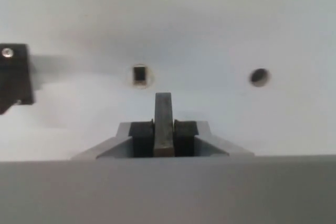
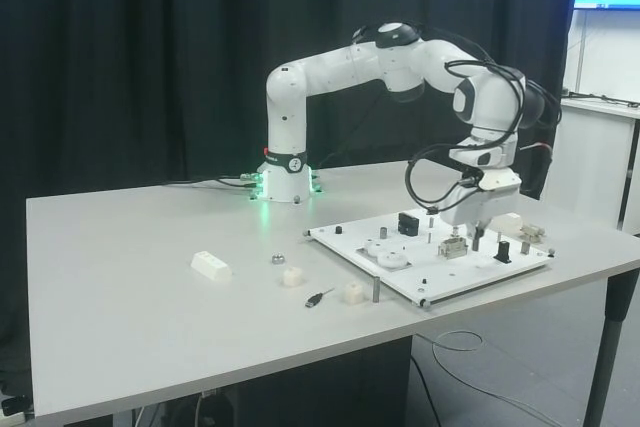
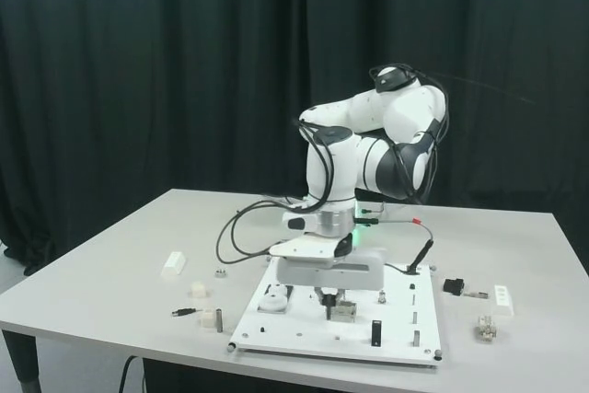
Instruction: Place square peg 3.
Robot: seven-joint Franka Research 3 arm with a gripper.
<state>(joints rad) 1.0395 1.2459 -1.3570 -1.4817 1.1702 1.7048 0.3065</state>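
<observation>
Grey tabletop (image 2: 120, 267) carries the white Franka arm (image 2: 330, 67), bolted at its base with green lights showing there. Landmark for all positions: the white assembly board (image 2: 450, 272), lying flat on the tabletop in front of the arm's base. The arm reaches out and bends down over the board, wrist low above its middle. Loose white blocks (image 2: 211, 265) sit on the tabletop well off the board's edge, on the side away from the end effector; a few small parts lie off the opposite edge in the second room view. On the board: a black fixture (image 1: 14, 77), a round hole (image 1: 259, 77), and a square hole (image 1: 139, 74) with a dark interior. End effector (image 1: 163, 137) is clenched on the square peg (image 1: 163, 121), black pads (image 1: 140, 139) pressed against two opposite flat faces, peg hanging upright with its free end pointing down at the board. In the wrist view the peg's tip reads just short of the square hole, roughly in line with it, not yet entered. Judgement on handling: peg looks rigid, small, light, probably metal and smooth, so it may slip or twist in the pads if it catches the hole's rim. Flat faces are the right hold, high on the shank, leaving the lower length free for insertion. Corners must square up with the hole before descent.
</observation>
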